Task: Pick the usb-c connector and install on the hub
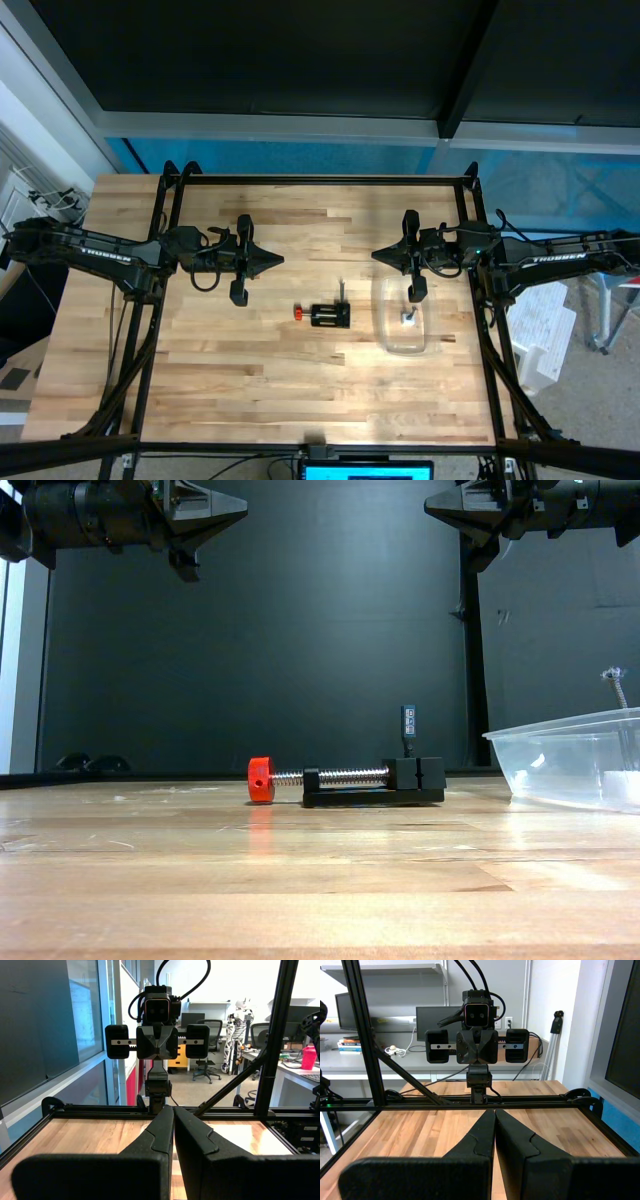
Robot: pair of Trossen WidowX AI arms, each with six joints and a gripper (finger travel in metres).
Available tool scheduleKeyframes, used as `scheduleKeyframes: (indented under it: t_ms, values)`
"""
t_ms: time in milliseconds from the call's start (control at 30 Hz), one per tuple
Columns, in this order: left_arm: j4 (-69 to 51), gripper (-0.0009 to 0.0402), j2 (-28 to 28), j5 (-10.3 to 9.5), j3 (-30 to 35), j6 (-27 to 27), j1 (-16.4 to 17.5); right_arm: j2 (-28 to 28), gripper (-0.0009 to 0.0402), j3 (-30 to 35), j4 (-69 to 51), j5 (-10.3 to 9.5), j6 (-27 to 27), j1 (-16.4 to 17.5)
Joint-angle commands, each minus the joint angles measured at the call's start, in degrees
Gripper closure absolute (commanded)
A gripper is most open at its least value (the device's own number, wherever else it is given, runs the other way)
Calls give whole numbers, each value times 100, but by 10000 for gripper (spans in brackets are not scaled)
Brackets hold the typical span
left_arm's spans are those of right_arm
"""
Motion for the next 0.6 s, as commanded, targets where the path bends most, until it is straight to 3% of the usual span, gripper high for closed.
scheduleKeyframes:
  t_ms: [33,233,600]
  values:
    - [2,393,2,2,2,0,0,0,393,0,2,2,0,2]
    - [2,393,2,2,2,0,0,0,393,0,7,4,57,2]
    - [2,393,2,2,2,0,2,4,393,0,-269,17,763,11]
